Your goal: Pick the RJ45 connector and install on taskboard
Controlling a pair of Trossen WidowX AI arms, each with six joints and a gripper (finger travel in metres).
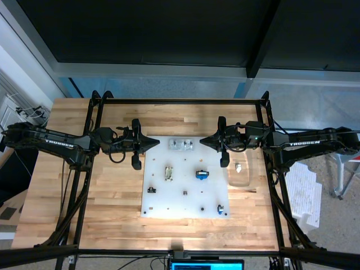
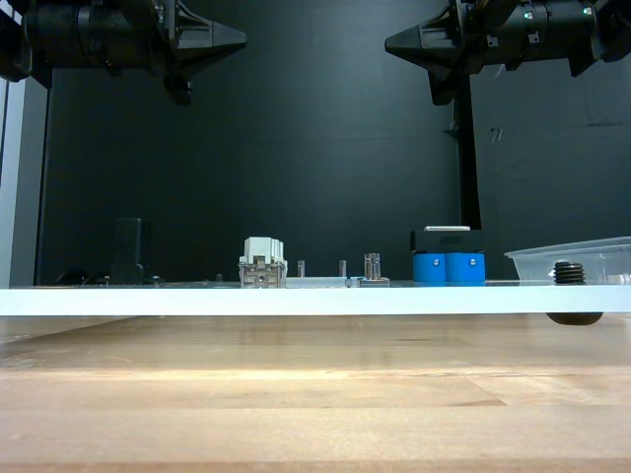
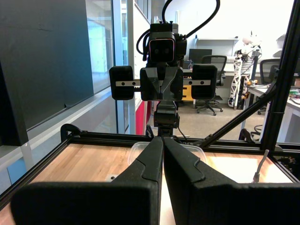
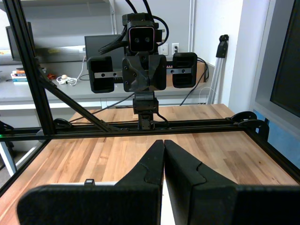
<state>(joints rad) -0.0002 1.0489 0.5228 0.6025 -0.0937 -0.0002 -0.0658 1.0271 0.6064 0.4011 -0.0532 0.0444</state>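
Jaws of left gripper (image 1: 159,143) and right gripper (image 1: 201,140) are pressed together, empty, raised over the white board (image 1: 185,188). Whether the connector sits in the blue jack (image 1: 221,210) or the clear tray (image 1: 242,181), both well apart from them, I cannot tell.

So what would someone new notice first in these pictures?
Two black arms hang high over the table like mirror images. The left hand and right hand, both shut and holding nothing, point at each other above the far edge of the white board. Beside the board's right edge sits a clear tray with a pale block in it.
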